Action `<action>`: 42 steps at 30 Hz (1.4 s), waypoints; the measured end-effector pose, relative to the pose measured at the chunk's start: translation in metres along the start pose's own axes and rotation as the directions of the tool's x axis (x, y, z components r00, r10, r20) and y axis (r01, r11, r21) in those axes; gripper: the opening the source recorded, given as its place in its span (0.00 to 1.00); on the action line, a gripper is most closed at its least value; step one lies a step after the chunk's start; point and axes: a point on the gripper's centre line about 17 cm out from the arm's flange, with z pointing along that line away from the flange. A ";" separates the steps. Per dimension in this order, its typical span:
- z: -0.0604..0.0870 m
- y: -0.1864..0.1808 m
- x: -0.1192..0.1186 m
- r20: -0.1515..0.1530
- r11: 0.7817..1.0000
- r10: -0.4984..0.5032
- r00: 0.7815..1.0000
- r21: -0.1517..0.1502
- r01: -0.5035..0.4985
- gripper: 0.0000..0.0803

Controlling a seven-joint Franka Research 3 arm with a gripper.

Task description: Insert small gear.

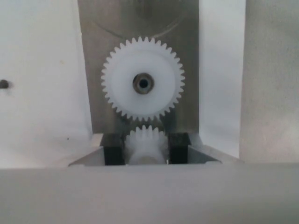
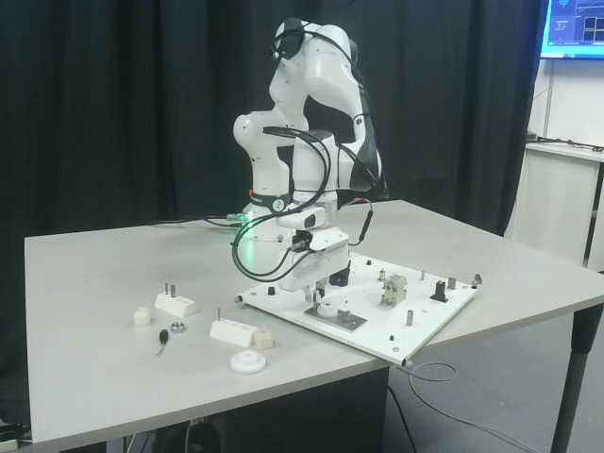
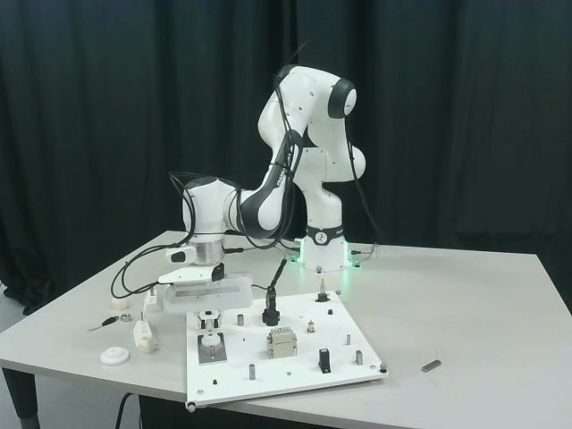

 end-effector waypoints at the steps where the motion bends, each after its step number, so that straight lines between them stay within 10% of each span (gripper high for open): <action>1: 0.000 0.000 0.000 0.001 1.000 -0.001 1.000 -0.001 0.001 0.25; 26: 0.001 0.001 0.000 0.027 0.999 -0.043 0.999 0.002 0.043 0.25; 42: 0.002 0.001 -0.001 0.113 0.998 -0.053 0.992 0.023 0.051 0.25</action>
